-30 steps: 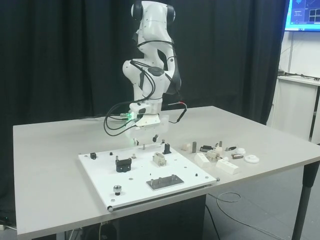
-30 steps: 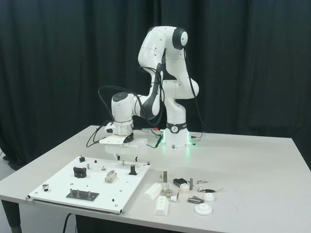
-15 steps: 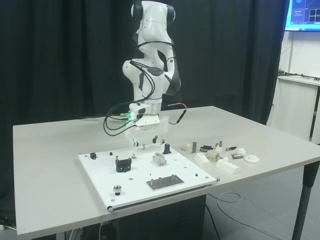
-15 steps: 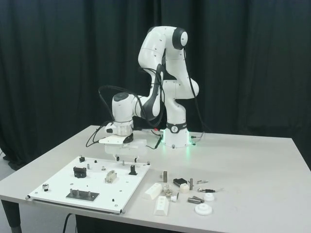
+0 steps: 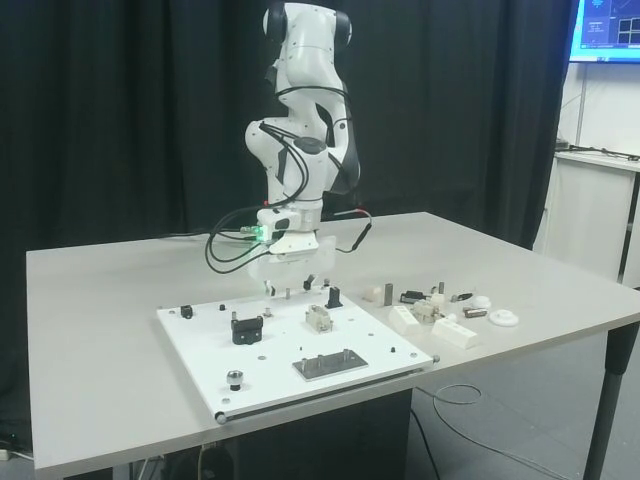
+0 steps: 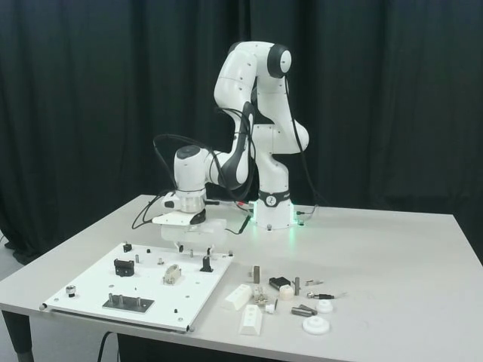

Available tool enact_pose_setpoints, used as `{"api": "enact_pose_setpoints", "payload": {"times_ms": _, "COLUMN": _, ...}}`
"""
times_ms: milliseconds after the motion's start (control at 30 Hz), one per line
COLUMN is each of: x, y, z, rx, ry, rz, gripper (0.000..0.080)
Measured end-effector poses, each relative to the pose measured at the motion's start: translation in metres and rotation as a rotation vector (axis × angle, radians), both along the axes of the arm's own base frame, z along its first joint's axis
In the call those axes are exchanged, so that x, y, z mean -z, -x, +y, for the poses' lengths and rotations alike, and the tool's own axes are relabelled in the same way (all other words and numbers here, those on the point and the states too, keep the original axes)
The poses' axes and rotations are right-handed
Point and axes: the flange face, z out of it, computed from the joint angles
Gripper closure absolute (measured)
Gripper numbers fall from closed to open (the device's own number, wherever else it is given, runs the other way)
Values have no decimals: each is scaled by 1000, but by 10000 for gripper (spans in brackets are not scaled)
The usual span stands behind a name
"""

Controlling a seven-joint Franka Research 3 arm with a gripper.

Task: Remove round peg 2.

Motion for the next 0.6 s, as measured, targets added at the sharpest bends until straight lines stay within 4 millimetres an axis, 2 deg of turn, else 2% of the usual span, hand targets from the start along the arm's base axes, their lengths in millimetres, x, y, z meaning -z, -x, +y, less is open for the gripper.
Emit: {"api": "enact_pose_setpoints", "payload": {"times_ms": 600, "x": 5, "y": 1, "z": -6, "rx": -10, "ry": 12, "rz": -10, "gripper": 3}}
